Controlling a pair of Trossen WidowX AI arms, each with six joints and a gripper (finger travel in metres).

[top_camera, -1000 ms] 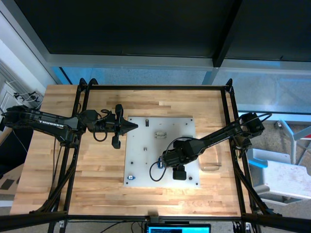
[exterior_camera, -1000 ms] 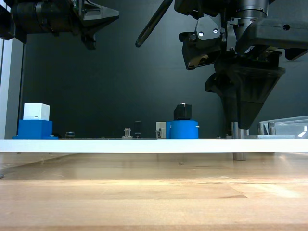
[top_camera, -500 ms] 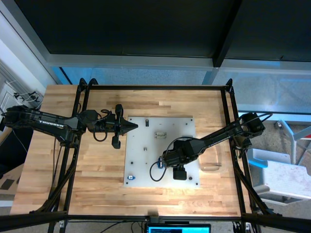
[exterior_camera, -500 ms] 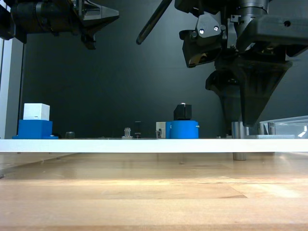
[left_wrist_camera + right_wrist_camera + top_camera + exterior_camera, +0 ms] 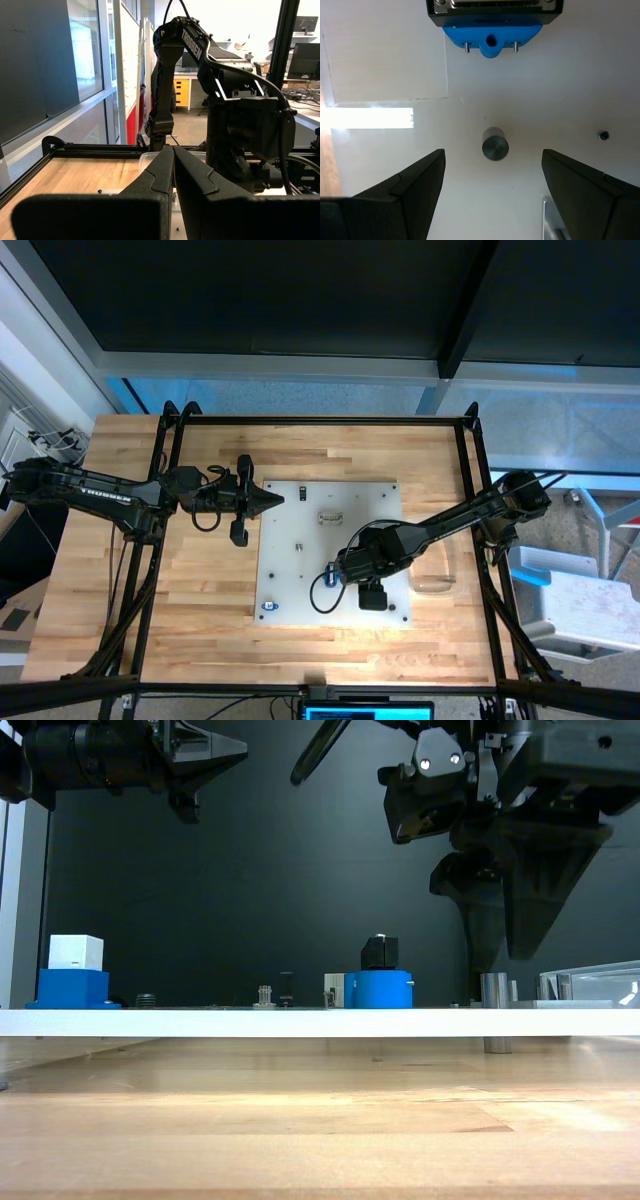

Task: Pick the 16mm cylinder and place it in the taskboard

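**Near the taskboard's right edge: peg seated, fingers clear**

Toward the right, near part of the flat white square taskboard (image 5: 300,540), which lay mid-bench (image 5: 200,580), the tiny grey metallic 16mm cylinder (image 5: 495,990) stood upright in a hole. A short stub of it showed beneath the plate, so it appeared fully seated. The right gripper (image 5: 498,960) hung directly above it, its fingers (image 5: 420,185) spread wide to either side and grasping nothing; the peg stood alone between them, untouched. That open, centred pose suited a straight lift without nudging the peg. The blue connector (image 5: 492,35) sat just beyond the cylinder on the board. The placing looked done.

The left gripper (image 5: 275,499) was parked high over the board's far left edge, its fingers (image 5: 172,165) pressed together and empty, well apart from the work.
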